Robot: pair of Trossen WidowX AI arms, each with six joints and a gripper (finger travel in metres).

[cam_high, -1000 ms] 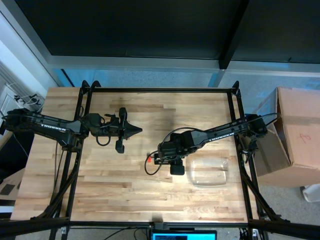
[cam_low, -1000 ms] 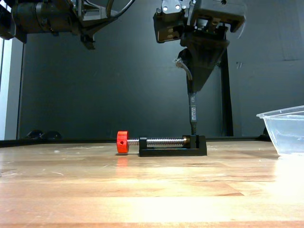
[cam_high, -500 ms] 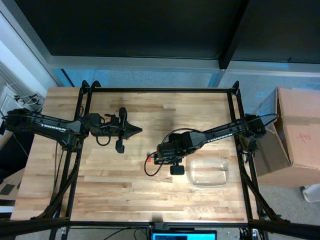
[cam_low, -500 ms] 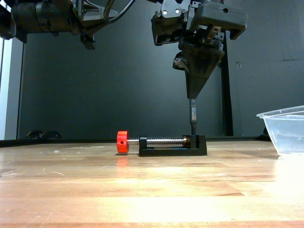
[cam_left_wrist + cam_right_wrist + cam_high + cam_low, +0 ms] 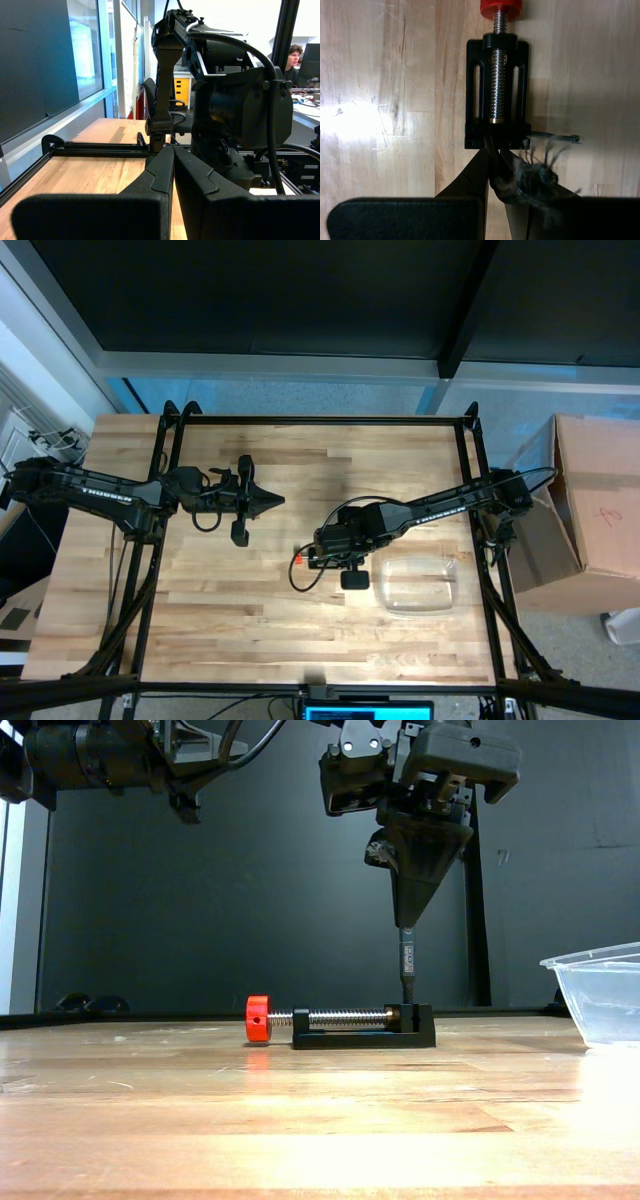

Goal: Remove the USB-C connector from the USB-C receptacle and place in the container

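The USB-C connector (image 5: 406,965) stands upright with its lower end in the receptacle of a black screw clamp (image 5: 365,1025) that has a red knob (image 5: 258,1019). My right gripper (image 5: 404,928) points straight down and is shut on the connector's upper end. In the right wrist view the fingers (image 5: 479,167) close on the connector (image 5: 492,149) at the clamp's end (image 5: 497,135), with the frayed cable (image 5: 540,172) beside them. From above, the right gripper (image 5: 335,556) covers the clamp. My left gripper (image 5: 272,501) hovers shut and empty, left of centre; its fingers (image 5: 165,167) meet.
A clear plastic container (image 5: 416,583) sits on the wood table just right of the clamp, its rim (image 5: 600,960) visible at table height. A black frame (image 5: 320,421) borders the table. A cardboard box (image 5: 598,510) stands off the right edge.
A second ago the right gripper's head shifted and turned slightly above the connector; since half a second ago it holds still. The connector stays upright in the clamp. The left arm has not moved.
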